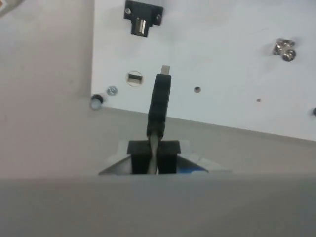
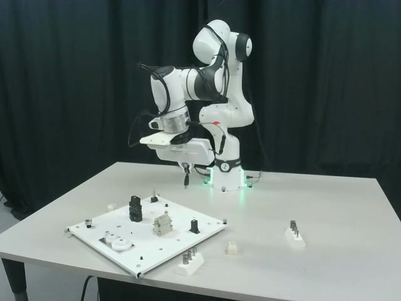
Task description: Insert USB.
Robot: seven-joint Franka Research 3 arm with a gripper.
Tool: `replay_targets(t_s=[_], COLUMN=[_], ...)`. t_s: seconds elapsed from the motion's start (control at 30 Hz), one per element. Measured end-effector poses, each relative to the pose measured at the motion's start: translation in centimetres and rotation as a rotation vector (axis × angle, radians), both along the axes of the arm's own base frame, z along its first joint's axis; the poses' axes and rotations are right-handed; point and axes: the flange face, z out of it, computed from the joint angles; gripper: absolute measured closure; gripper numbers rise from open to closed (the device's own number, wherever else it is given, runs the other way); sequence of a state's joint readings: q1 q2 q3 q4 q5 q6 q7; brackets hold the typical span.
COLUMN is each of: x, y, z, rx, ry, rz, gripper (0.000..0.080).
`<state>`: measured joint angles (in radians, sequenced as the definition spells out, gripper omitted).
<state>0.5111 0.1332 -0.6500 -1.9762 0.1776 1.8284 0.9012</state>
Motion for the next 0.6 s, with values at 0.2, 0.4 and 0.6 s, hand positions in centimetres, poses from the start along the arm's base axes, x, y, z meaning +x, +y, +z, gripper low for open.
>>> replay_targets(t_s=[0.2, 0.4, 0.6], x=[0.0, -0.2, -0.3], y=[0.3, 0.1, 0.1], z=[-0.4, -1.1, -2.0], rx=[-0.019, -0.028, -0.029], ry=[-0.019, -0.036, -0.062], rz=[-0.066, -0.099, -0.125], gripper=[0.0776, 0.0776, 0.0776])
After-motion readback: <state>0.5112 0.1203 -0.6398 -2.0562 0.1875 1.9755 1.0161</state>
